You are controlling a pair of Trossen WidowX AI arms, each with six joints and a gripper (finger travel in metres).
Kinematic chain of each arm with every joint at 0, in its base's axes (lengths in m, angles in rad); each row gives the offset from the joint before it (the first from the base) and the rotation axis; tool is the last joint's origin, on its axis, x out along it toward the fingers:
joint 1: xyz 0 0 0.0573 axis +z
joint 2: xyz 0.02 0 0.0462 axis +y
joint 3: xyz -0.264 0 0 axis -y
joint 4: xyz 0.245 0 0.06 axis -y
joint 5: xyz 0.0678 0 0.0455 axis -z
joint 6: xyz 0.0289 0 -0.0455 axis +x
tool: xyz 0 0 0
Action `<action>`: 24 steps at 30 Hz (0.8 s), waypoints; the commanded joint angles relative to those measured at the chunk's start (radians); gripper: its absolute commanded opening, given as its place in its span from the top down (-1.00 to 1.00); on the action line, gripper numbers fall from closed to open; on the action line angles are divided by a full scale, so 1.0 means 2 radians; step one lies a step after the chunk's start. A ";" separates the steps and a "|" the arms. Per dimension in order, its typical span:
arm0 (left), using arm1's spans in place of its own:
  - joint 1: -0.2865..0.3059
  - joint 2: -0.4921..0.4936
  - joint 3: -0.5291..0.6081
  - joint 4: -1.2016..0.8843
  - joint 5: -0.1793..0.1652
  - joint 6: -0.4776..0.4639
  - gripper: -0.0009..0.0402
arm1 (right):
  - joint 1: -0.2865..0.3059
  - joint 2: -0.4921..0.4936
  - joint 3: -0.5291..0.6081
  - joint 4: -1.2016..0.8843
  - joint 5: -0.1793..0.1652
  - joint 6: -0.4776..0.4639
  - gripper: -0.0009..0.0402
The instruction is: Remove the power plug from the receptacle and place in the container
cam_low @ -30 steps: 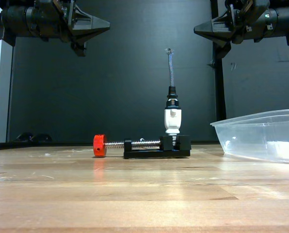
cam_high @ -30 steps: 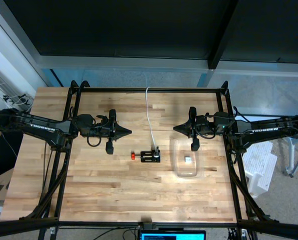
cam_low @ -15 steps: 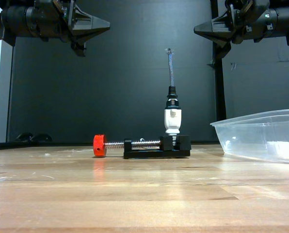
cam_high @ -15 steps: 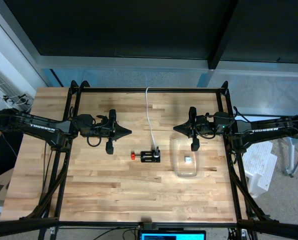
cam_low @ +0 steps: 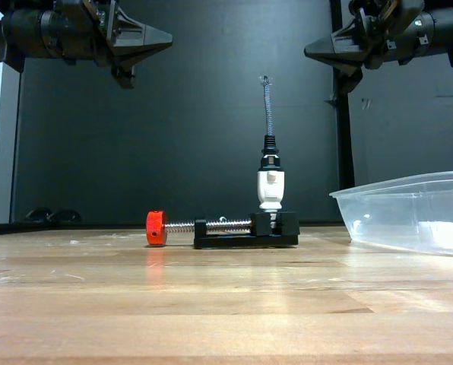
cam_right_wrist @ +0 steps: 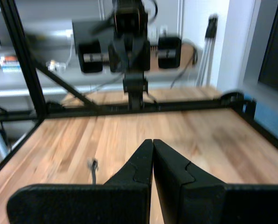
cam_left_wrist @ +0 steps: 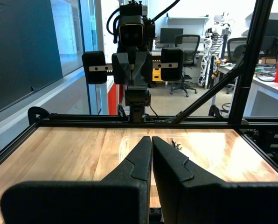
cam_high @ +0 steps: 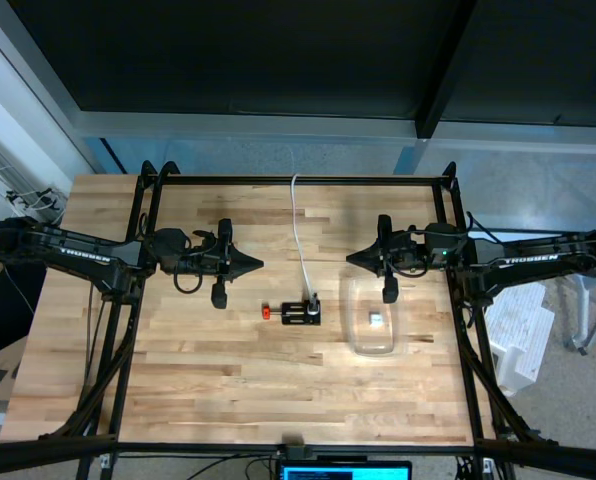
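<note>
Below and between both grippers, plug [cam_low: 269,160] stands seated in receptacle [cam_low: 270,187]. Nothing moved in the last second: left gripper [cam_high: 261,265] and right gripper [cam_high: 349,258] hover high, fingers pressed together, empty. Container [cam_low: 397,217] lies nearly under the right one. You haven't started the pull.

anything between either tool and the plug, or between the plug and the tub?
Nothing visible. Both tools are shut and high above the table, left tool left of the clamped socket, right tool to its right. Only air below them, and bare wood from clamp to tub. The plug itself is too small to make out.
</note>
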 commanded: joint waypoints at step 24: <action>0.000 0.000 0.000 0.000 0.000 0.000 0.96 | 0.079 0.229 0.278 -0.490 0.056 0.029 0.83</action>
